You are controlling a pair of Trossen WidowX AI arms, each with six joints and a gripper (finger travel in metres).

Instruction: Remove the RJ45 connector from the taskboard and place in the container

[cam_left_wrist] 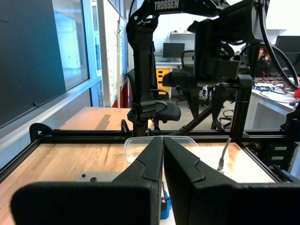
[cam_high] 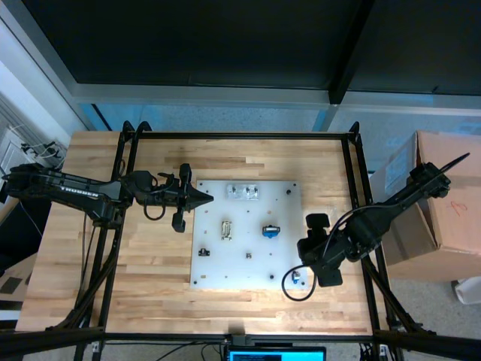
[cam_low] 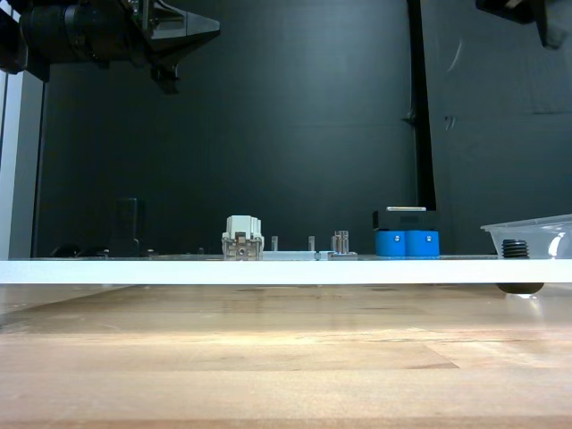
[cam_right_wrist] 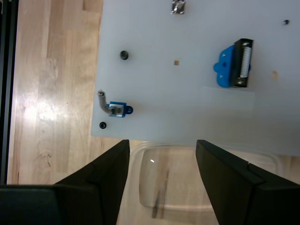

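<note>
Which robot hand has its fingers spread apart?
The right gripper, aimed at the clear tub; the left gripper, over the white board's edge, has its fingers shut.

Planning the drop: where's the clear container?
The right wrist view shows the container beside the board's right edge, under the open right gripper; the shut left gripper hangs at the board's left edge.

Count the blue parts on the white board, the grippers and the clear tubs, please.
Blue parts on the board: 2, one in the middle, one at the near right corner.
Grippers: 2, left gripper shut over the board's left edge, right gripper open over the container.
Containers: 1.
Total: 5.
Which part is the RJ45 connector, I cannot tell.
</note>
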